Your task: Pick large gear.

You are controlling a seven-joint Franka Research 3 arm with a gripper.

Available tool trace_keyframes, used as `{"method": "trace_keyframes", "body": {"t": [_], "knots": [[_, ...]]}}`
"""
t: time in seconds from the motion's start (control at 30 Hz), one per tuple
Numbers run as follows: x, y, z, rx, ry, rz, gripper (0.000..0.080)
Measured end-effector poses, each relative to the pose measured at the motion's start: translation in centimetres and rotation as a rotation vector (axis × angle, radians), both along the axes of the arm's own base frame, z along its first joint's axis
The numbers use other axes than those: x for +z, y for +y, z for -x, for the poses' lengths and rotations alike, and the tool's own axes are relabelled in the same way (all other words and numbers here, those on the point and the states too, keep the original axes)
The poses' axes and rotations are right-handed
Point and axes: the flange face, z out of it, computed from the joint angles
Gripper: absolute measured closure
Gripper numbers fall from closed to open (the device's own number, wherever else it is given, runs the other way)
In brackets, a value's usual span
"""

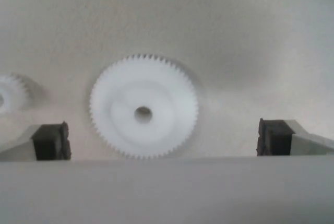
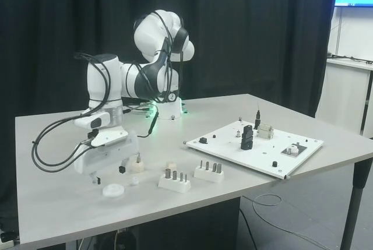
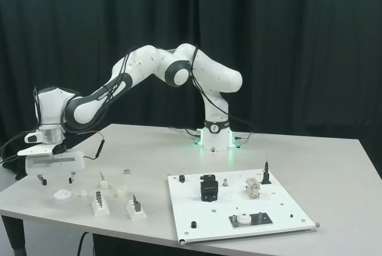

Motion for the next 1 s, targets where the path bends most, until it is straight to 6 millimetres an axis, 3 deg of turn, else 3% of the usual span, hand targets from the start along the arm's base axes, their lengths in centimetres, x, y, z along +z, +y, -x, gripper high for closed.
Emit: {"method": "trace_keyframes", "body": {"t": [1.0], "knots": [[-2.9, 0.0, 1.4, 0.103, 0.007, -0.066, 0.0003]]}}
